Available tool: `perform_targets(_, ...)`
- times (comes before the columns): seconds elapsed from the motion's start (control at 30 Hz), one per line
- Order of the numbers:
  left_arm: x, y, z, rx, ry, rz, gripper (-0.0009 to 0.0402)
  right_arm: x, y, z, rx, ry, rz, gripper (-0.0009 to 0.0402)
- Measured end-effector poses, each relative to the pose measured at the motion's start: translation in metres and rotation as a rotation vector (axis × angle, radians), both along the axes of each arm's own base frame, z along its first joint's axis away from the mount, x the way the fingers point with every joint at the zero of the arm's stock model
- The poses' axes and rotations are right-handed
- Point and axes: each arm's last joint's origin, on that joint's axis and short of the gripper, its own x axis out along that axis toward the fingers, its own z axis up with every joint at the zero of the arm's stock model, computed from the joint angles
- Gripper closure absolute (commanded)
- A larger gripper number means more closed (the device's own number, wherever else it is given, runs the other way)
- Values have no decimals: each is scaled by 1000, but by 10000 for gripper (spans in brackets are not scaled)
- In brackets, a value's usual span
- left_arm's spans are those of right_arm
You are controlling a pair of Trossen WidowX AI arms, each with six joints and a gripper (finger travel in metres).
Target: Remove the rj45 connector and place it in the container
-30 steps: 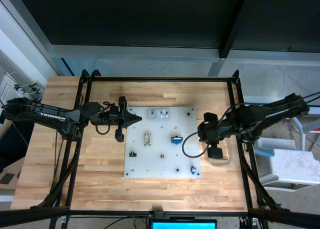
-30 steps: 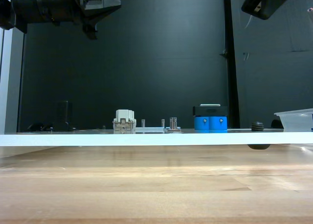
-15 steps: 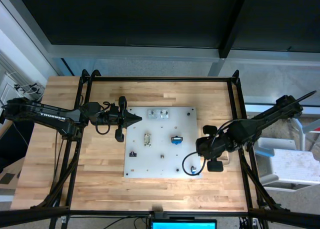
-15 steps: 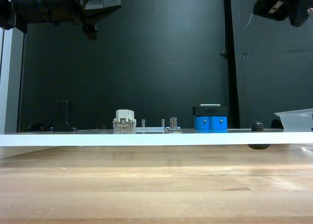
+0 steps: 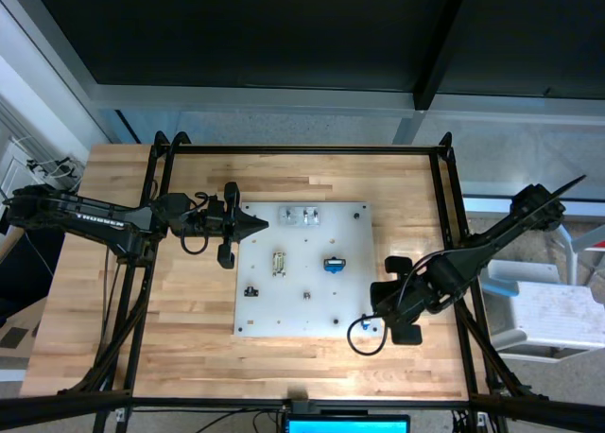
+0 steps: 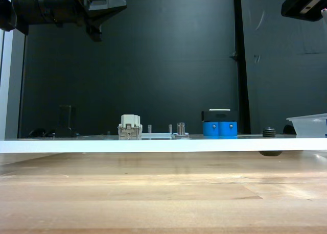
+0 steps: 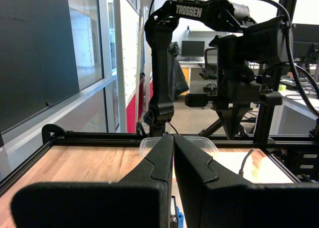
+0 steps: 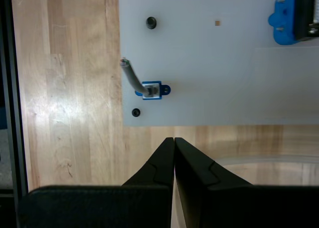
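The rj45 connector (image 8: 152, 90) sits in a small blue socket on the white board (image 8: 214, 73), with a short grey cable stub sticking out of it. My right gripper (image 8: 173, 141) is shut and empty. It hangs high above the wood just off the board's edge, a little apart from the connector. It shows over the board's near right corner (image 5: 386, 305). The container (image 6: 309, 124), a clear tub, stands to the right of the board, and its rim (image 8: 269, 163) shows beside the right fingers. My left gripper (image 5: 263, 224) is shut and parked high over the board's left edge.
On the board stand a blue block (image 5: 333, 264), a beige connector (image 5: 280, 264) and a clear part (image 5: 299, 214), along with black screws (image 8: 151, 23). A black frame rail (image 5: 444, 225) runs beside the right arm. Bare wood lies in front of the board.
My right arm has swung from above the container toward the table's near edge and now hangs by the board's near right corner. The left arm has not moved.
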Motion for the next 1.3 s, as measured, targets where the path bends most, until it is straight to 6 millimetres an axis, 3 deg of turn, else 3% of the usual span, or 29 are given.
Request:
perform_targets(0.67,0,0,0,0,0,0,392,10,9,-10,3,-2,0,202)
perform_targets(1.3,0,0,0,0,0,0,392,30,24,-35,-53,32,-1,185)
